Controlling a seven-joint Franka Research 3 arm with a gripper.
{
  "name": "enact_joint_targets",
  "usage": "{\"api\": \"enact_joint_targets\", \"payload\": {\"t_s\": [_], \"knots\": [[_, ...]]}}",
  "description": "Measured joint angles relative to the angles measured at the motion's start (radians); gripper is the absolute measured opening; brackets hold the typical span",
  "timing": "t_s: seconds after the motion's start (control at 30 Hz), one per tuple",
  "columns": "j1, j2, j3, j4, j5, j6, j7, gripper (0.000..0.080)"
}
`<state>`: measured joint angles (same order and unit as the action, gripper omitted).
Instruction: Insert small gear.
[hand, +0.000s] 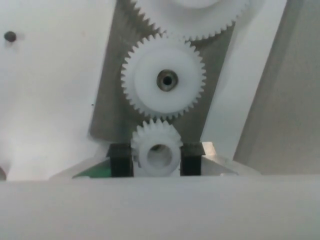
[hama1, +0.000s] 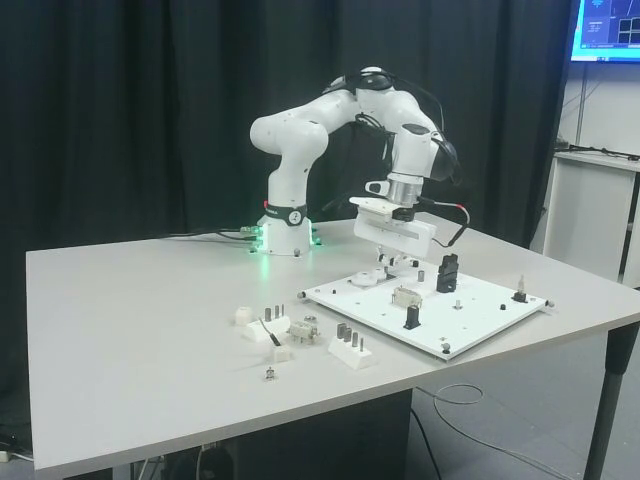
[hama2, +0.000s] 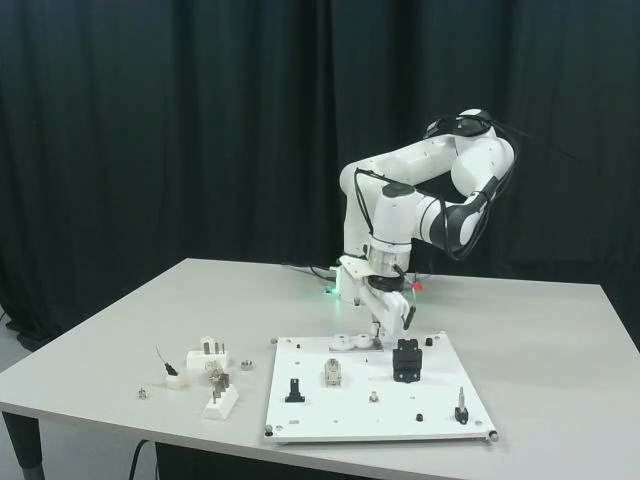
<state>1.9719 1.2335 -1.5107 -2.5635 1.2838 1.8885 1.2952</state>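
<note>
Three gears in the wrist view: one small white toothed plastic gear (hand: 157, 146), one middle-sized white gear (hand: 164, 76) with a metal hub, and part of one large white gear (hand: 192, 17) at the frame's edge.
Small gear: pinched between the two black fingertip pads (hand: 120, 159), one pad on each side; its teeth touch the teeth of the middle-sized gear.
Gear bed: one grey metal plate (hand: 107, 100) under all three gears, set into the white board.
Gripper: one two-fingered white gripper (hand: 156, 160) (hama1: 391, 259) (hama2: 382, 335), fingers pressed in on the small gear, low over the board's far edge.
Arm: one white seven-joint arm (hama1: 300, 135) (hama2: 440, 175), base showing green light.
Board: one flat white square assembly board (hama1: 470, 325) (hama2: 340, 410) on the one grey table (hama1: 120, 320) (hama2: 560, 340).
Black parts on the board: one blocky black fixture (hama2: 406, 362) near the gripper and one small black bracket (hama2: 294, 390); further small pegs too tiny to count surely.
Loose parts off the board: three small white holder blocks (hama1: 350, 347) and a few tiny metal pieces, well apart from the gripper.
</note>
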Motion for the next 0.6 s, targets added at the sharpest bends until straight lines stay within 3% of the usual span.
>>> {"api": "enact_joint_targets", "payload": {"t_s": [0.6], "knots": [[0.0, 0.0, 0.01, 0.002, 0.003, -0.005, 0.0, 0.0199]]}}
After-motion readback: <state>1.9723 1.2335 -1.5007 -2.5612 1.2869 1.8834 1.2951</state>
